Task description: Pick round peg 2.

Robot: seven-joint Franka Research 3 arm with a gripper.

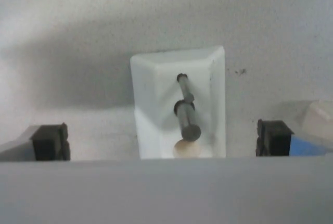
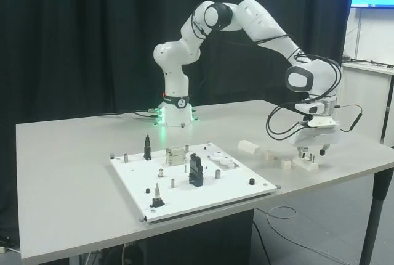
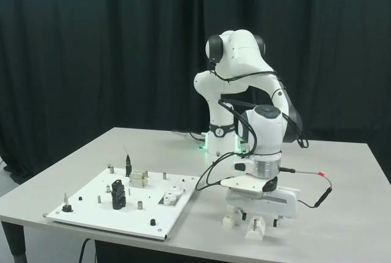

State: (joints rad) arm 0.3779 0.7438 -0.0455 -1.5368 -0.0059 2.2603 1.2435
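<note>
A white holder block (image 1: 156, 104) lies on the grey table, and a grey round peg (image 1: 187, 122) stands in it, with a thinner grey pin (image 1: 182, 84) just behind. My gripper (image 1: 161, 140) is open. Its black fingertips (image 1: 50, 141) stand wide apart on either side of the block, touching nothing. In the first room view the gripper (image 2: 311, 151) hangs just above the holder block (image 2: 306, 165) near the table's right front edge. From the second room camera the gripper (image 3: 261, 217) is likewise right over the block (image 3: 255, 231).
Other small white blocks (image 2: 249, 146) (image 2: 284, 163) lie on the table left of the holder. A white board (image 2: 203, 194) carrying black and grey parts (image 2: 195, 169) sits at the table's front middle. The arm's base (image 2: 175, 108) is at the back. A cable (image 3: 317, 199) loops beside the wrist.
</note>
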